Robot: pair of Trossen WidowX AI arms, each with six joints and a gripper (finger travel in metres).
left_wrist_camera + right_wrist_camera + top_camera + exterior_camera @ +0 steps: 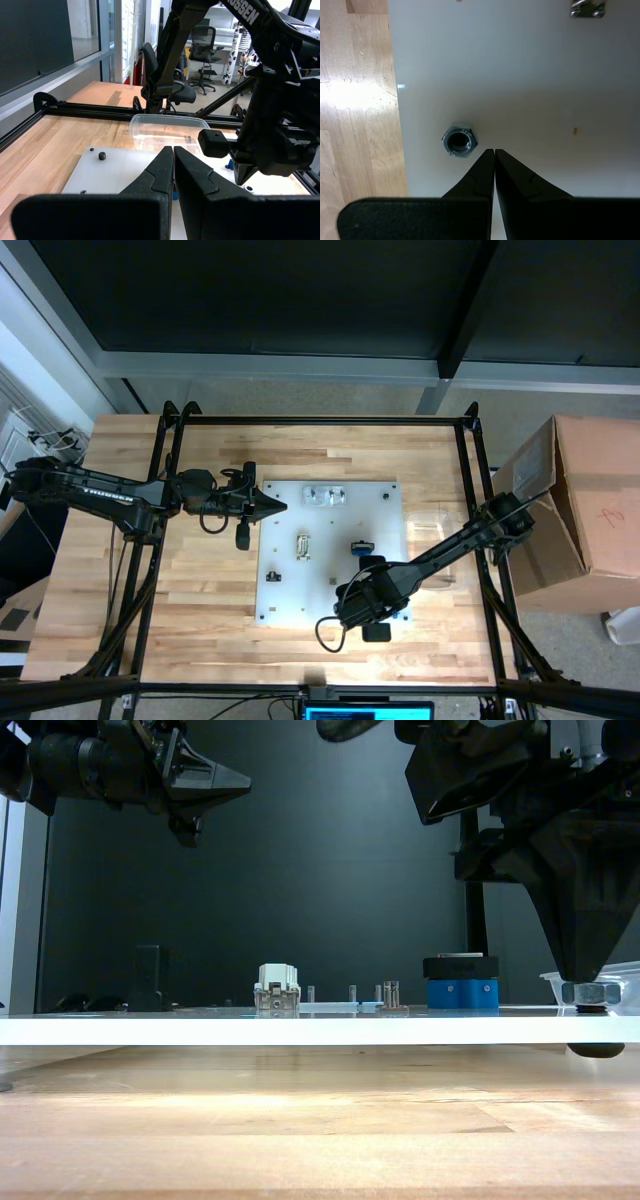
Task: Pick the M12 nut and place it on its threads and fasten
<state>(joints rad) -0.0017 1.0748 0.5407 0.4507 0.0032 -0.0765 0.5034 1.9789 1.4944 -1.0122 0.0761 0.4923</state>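
The nut (460,141) sits on its stud (592,1009) at the near right edge of the board (300,590). In the low view a short dark piece of the stud shows under it. It stands free, with nothing gripping it.

The right gripper (494,151) points straight down over that corner. Its fingers are pressed together and hold nothing. Their tips come down just beside the nut (whether they touch it I cannot tell). In the low view the tips end right at the nut's top.

The left gripper (173,148) hangs high over the far left edge of the board and points right. Its fingers are also closed tight on nothing.

A clear tray (440,530) lies on the table (200,590) just right of the board, beneath the right arm. From the low view it appears behind the nut. On the board, a blue block (461,992) stands left of the nut, and a white connector (277,990) stands further left, near the middle.
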